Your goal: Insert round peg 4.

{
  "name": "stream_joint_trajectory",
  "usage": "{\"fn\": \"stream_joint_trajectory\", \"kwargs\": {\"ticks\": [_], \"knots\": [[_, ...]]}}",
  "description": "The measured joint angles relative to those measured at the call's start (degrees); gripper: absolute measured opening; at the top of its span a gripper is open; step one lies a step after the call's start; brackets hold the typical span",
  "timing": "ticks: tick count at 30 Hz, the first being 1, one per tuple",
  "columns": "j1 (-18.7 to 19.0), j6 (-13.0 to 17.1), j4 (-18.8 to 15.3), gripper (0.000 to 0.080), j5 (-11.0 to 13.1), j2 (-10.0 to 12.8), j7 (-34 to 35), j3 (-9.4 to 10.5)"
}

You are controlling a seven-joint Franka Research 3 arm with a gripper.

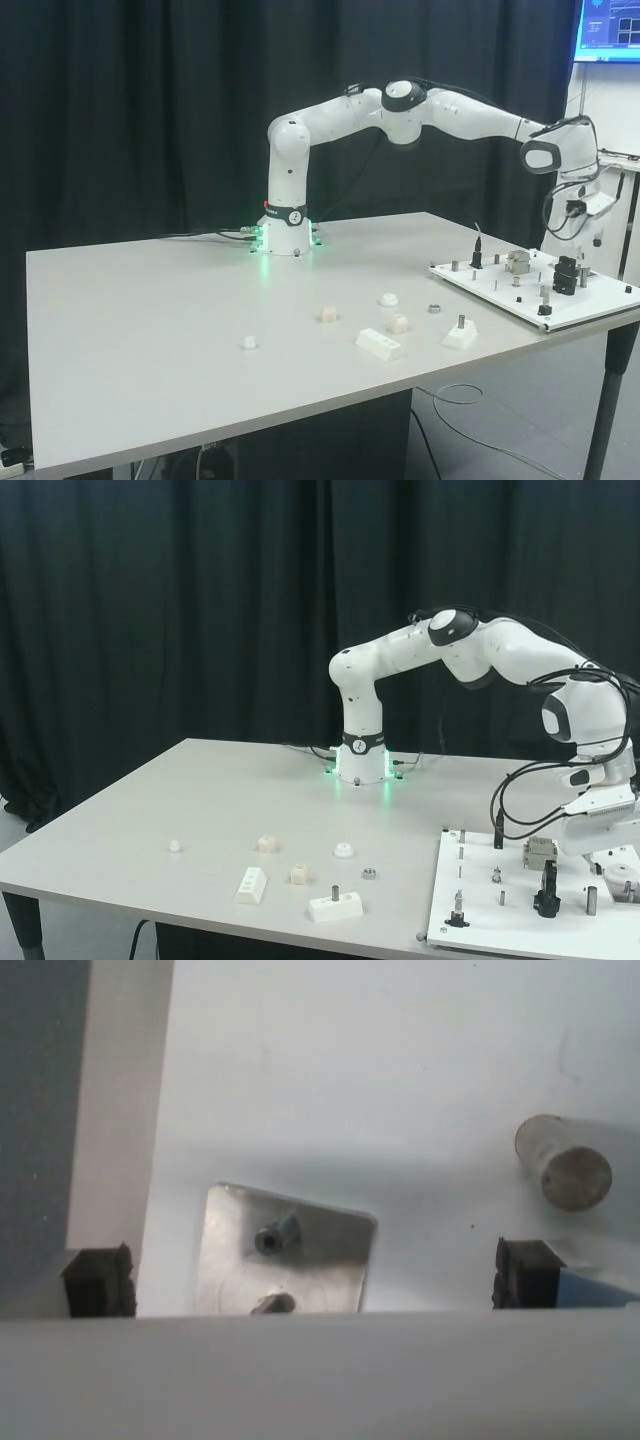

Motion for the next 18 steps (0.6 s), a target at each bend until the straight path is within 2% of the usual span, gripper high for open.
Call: {"fn": "stream_joint_trajectory", "kwargs": {"ticks": [18], "knots": [[0.77,3.27,-1.21,0.0800,-0.01,0.83,2.29,0.06]]}}
